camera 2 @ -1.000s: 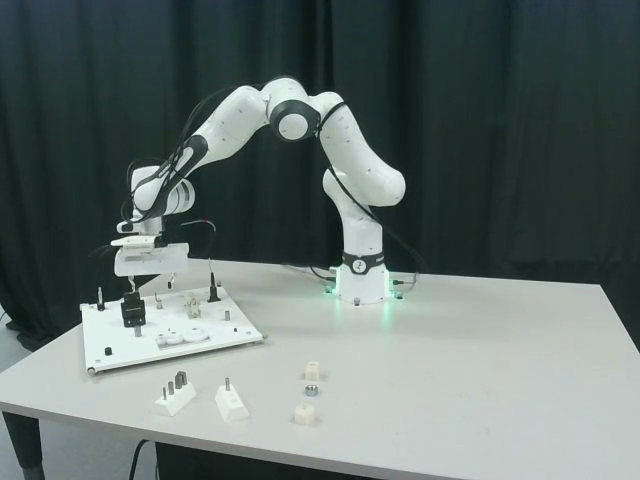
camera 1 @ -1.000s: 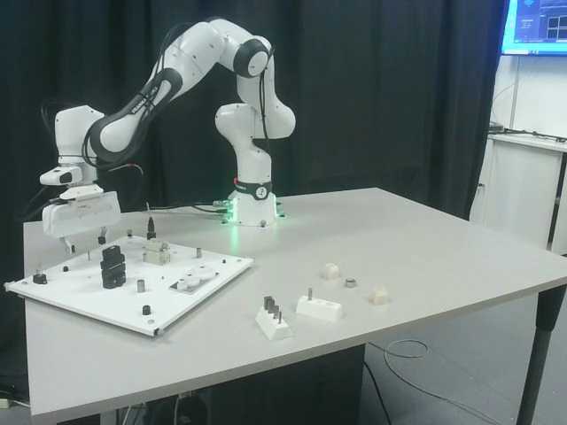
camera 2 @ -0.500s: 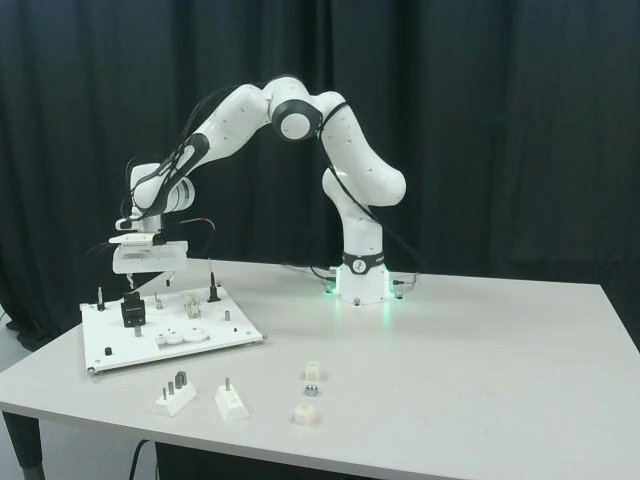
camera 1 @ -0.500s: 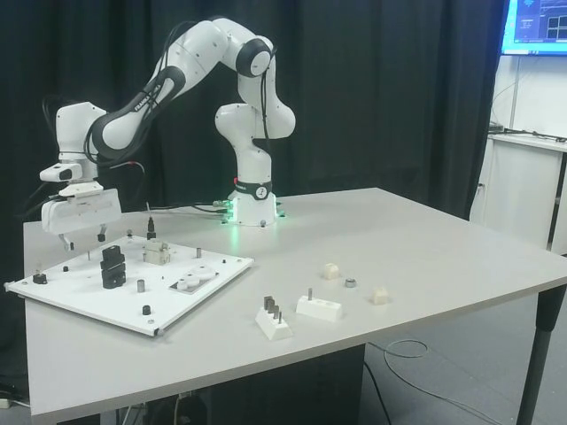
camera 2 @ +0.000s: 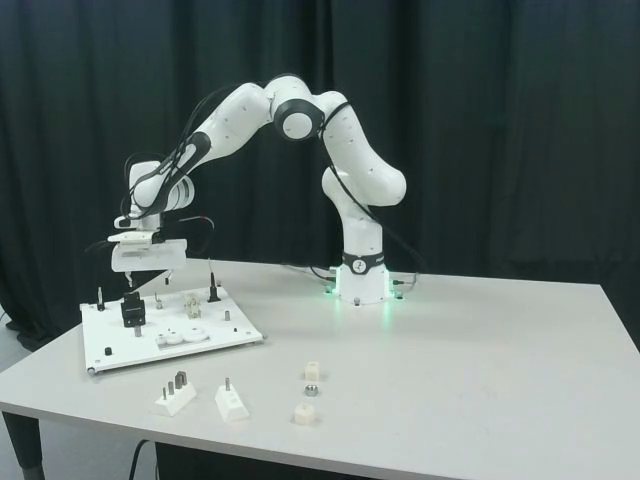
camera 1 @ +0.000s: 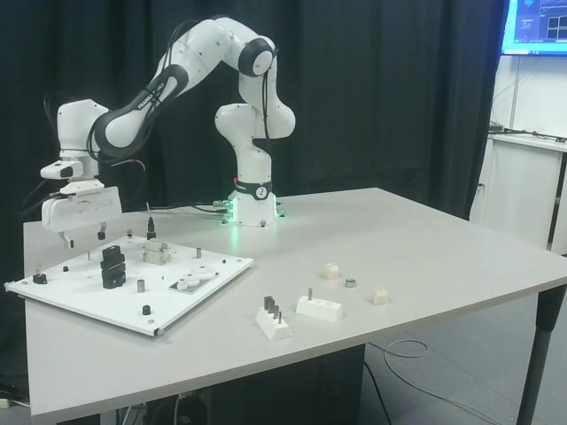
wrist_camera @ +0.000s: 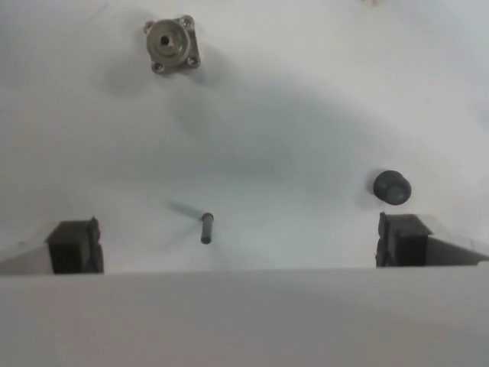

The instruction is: Pick round peg 2.

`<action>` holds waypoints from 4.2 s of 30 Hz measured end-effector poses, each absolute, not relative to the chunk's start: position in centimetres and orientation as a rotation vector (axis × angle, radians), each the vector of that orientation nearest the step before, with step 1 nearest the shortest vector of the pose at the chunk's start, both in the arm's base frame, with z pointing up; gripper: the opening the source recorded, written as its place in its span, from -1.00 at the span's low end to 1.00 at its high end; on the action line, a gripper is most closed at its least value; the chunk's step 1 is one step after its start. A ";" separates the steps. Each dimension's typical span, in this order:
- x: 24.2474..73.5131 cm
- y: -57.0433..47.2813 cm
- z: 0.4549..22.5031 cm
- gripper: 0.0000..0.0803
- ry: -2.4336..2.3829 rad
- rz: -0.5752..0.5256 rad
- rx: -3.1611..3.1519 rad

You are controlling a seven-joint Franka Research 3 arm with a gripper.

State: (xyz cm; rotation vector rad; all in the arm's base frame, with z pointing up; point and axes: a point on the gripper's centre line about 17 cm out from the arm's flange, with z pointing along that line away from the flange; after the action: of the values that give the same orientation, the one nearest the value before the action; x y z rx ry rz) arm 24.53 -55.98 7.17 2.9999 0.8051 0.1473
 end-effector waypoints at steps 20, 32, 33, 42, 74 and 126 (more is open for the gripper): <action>27.1 -56.0 9.9 0.99 0.777 0.202 2.982; 34.0 -53.1 14.4 0.99 0.798 0.366 3.001; 34.6 -52.7 14.6 0.99 0.804 0.376 3.005; 40.8 -48.2 16.4 0.99 0.855 0.438 3.037; 55.0 -27.5 14.7 0.99 1.030 0.326 3.118; 64.0 -16.6 9.7 0.99 0.804 0.285 3.014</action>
State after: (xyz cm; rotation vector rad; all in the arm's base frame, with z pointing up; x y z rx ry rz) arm 63.97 -16.62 9.75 3.0135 0.8043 0.2847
